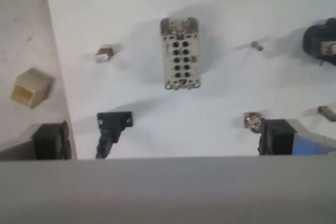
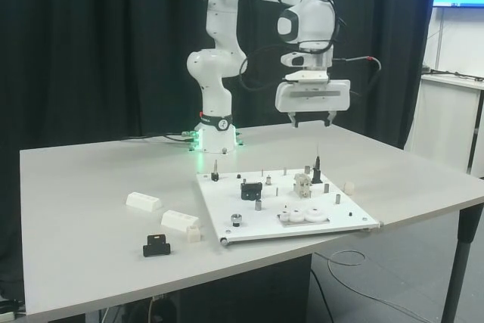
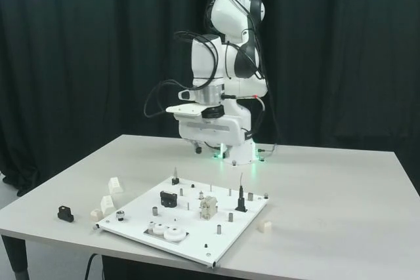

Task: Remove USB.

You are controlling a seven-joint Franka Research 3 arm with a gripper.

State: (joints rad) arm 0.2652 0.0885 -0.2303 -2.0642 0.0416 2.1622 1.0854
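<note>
The USB plug (image 1: 107,137) stands upright in its black socket mount (image 1: 115,119) on the white board (image 2: 224,213), near the board's far edge from the first room view and just beside the pale multi-pin connector (image 1: 180,53). It is seated vertically, so, in my judgement, it has to be pulled straight up out of the socket and not levered sideways. The board lies flat on the grey bench (image 2: 83,179), and every fitting on it points up, which suits an approach from above. Loose parts (white blocks (image 2: 143,201) and a small black piece (image 2: 156,245)) lie on the bench off to one side, well apart from the plug.

The arm is folded high above the board, its wrist turned so the gripper (image 2: 310,121) points straight down. The gripper hangs well clear of all the fittings, with its fingers spread wide and nothing between them. From the wrist view the plug sits off towards one fingertip and not midway between the two, so a sideways shift looks needed before descending.
</note>
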